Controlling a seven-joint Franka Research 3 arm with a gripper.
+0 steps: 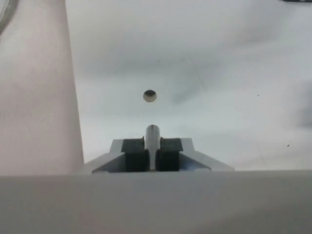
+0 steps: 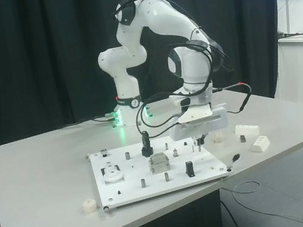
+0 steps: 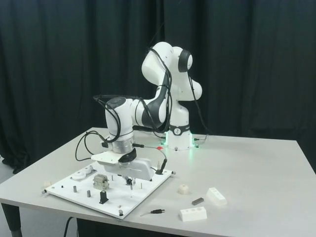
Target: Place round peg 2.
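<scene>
gripper point(image 1: 152, 152): clamped on round peg 2 point(image 1: 152, 134) | peg: held upright between the fingertips, low over the white board point(image 2: 130, 183) | hole point(image 1: 149, 95): seen just beyond the peg tip, not yet aligned

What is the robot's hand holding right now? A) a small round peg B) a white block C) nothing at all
A: in the wrist view the gripper has its jaws shut on the round peg, just short of a small hole in the white board.
</scene>
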